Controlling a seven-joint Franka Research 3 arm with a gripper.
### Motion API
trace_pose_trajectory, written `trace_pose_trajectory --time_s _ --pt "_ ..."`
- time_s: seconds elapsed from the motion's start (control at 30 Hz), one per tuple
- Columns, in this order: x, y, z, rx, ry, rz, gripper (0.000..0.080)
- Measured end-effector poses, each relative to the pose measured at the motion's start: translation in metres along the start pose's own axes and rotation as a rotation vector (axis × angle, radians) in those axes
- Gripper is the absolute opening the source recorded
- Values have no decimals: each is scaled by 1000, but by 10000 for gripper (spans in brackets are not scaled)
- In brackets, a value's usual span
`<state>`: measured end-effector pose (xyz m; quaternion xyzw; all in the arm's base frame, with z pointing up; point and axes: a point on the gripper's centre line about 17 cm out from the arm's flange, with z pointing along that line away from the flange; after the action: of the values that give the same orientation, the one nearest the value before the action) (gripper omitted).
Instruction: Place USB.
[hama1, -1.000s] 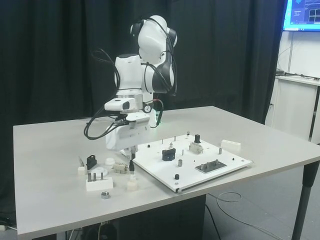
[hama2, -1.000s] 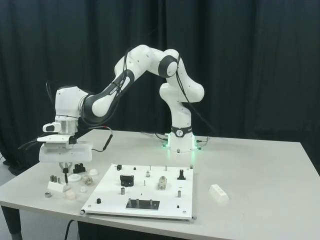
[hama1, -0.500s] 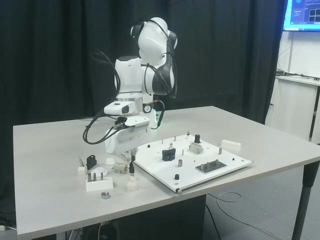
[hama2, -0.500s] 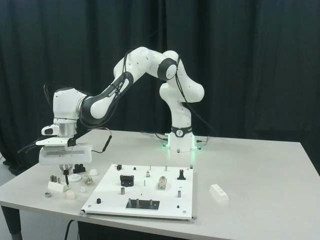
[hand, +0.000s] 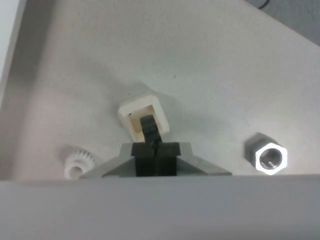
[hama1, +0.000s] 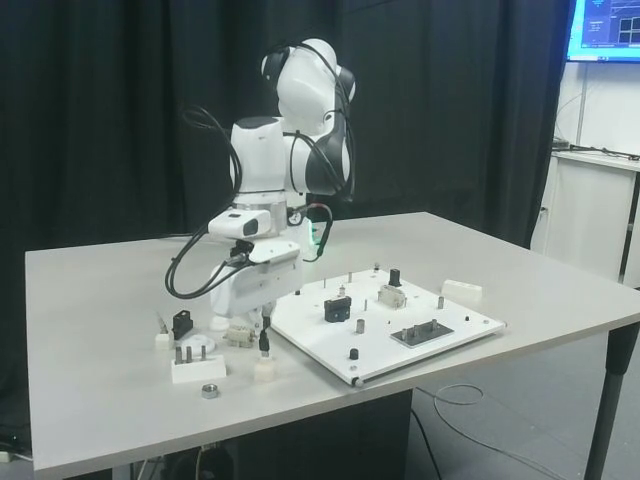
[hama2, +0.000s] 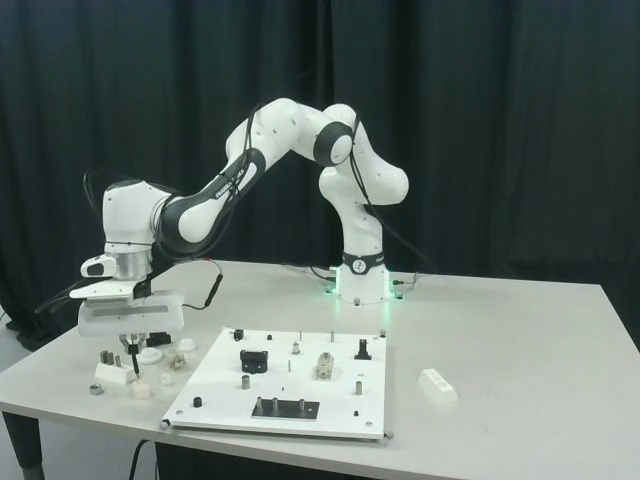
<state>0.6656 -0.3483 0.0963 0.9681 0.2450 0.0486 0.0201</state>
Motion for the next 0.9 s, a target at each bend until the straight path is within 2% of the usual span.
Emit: trace_pose_trajectory --time_s 0.9 --pt "-7 -1 17 13 -28 12 9"
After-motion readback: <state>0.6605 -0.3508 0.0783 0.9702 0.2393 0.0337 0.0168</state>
